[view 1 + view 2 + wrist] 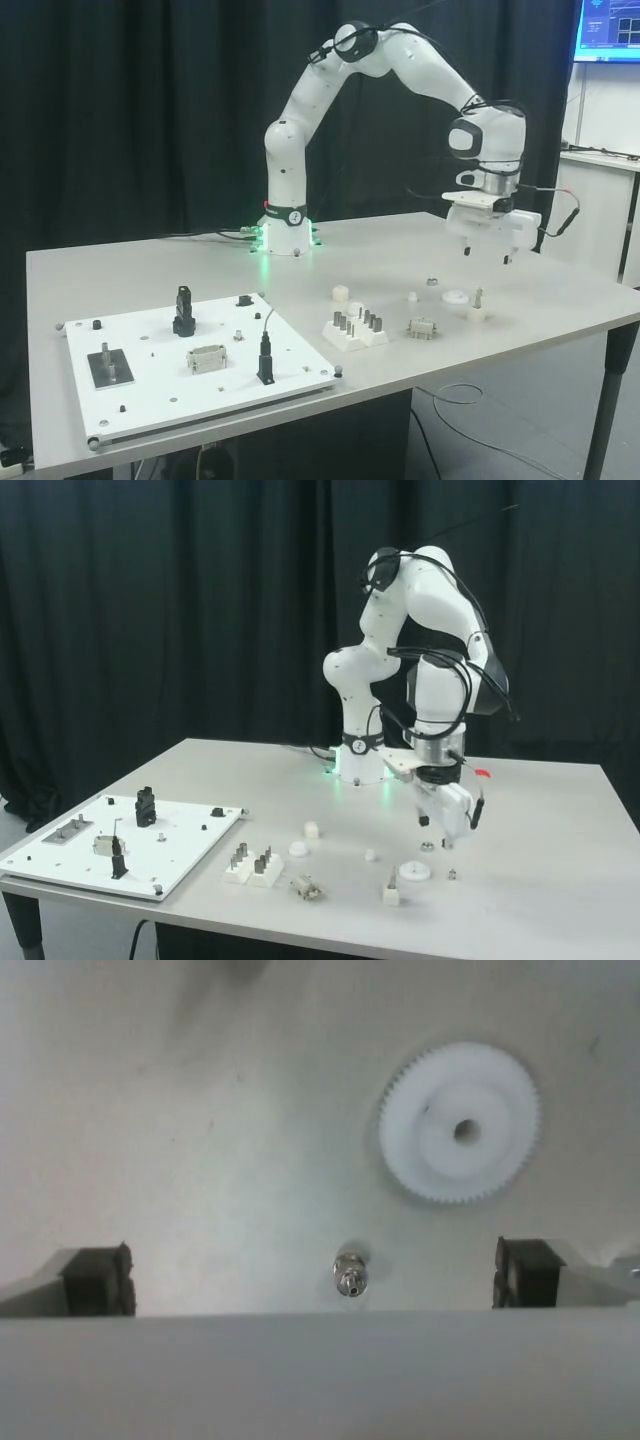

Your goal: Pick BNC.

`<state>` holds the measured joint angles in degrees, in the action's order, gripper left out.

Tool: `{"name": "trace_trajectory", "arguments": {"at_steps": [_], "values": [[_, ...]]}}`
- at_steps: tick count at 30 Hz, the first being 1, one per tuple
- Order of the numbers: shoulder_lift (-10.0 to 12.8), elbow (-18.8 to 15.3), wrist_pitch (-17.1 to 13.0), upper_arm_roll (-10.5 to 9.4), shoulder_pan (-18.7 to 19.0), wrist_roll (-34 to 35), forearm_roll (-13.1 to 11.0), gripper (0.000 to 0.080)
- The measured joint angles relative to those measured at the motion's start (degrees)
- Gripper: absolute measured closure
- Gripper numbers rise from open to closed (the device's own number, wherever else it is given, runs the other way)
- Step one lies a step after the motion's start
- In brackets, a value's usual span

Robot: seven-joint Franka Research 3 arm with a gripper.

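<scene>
End effector [312, 1278], fingers spread, hangs above the BNC [350, 1273] on the worktop [200, 1160] beside a white gear [460, 1123]; descent and grasp remain.

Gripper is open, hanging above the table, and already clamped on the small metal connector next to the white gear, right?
Not clamped. The gripper is open and above the table; the wrist view shows the connector lying free between the spread fingers, beside the white gear.
</scene>
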<state>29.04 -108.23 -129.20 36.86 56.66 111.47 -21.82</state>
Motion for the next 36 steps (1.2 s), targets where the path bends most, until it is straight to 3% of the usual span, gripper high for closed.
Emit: {"name": "trace_trajectory", "arguments": {"at_steps": [15,36], "values": [[0.8,-4.02,-7.61,-1.46,1.71,1.1,-0.34,0.0003],[5.21,-4.47,-11.0,-4.01,1.71,1.88,-2.65,0.0003]]}}
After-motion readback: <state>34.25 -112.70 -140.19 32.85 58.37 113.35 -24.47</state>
